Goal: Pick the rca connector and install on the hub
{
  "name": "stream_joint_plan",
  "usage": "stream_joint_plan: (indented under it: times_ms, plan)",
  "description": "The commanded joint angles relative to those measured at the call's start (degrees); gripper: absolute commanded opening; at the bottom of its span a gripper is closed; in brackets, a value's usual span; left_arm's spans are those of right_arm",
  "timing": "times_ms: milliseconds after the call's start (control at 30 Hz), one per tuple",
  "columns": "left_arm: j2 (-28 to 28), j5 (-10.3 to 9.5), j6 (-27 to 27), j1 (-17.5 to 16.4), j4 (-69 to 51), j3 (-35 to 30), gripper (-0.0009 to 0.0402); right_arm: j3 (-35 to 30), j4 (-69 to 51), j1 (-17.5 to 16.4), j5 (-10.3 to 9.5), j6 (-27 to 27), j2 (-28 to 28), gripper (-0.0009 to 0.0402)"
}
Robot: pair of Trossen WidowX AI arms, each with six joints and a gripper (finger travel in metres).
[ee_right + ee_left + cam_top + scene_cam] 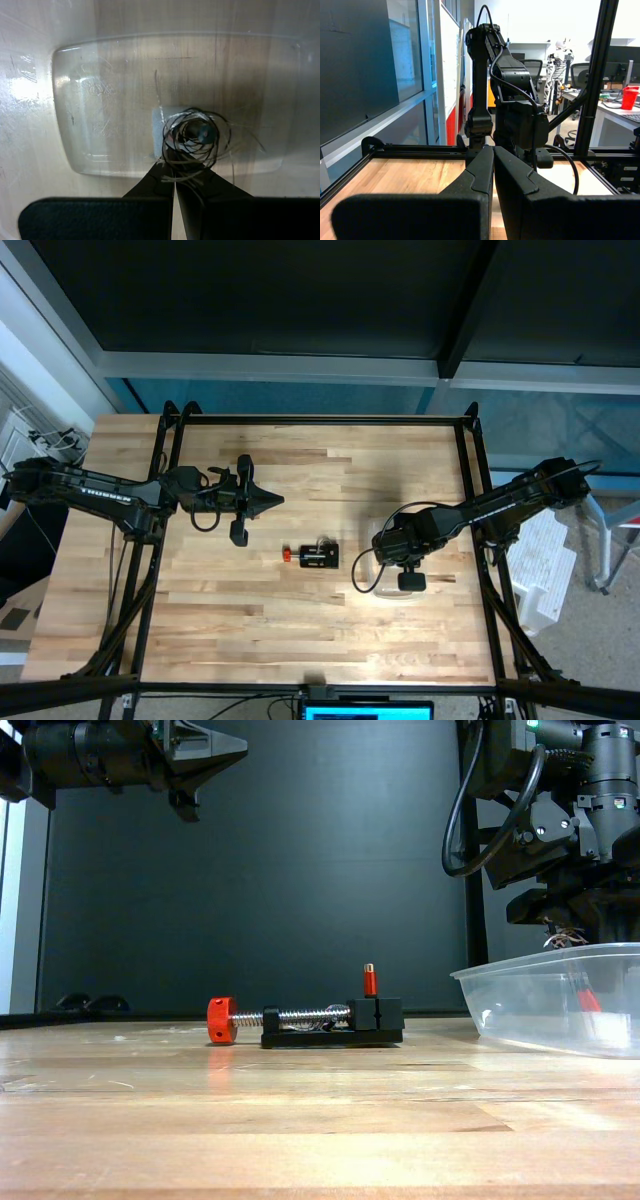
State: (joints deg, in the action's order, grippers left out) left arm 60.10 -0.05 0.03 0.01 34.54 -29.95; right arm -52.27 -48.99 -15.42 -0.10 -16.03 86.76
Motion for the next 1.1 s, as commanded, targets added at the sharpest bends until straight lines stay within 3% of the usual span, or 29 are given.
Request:
stream_joint_plan:
  times_ms: [33,333,933,1100]
  plan:
    - [0.0,0.00,0.0,0.0,0.0,0.0,0.0000,0.0,0.0,0.0,0.04,0.0,0.0,0.0000]
    - [0.0,0.00,0.0,0.0,0.0,0.0,0.0000,0.0,-0.2,-0.1,0.04,0.0,-1.5,0.0000]
    - [0.0,0.00,0.0,0.0,0.0,0.0,0.0000,0.0,-1.3,-0.1,0.61,-0.2,-16.2,0.0000]
    - [0.0,0.00,0.0,0.0,0.0,0.0,0.0000,0.0,-1.3,-0.1,1.84,-0.6,-18.2,0.0000]
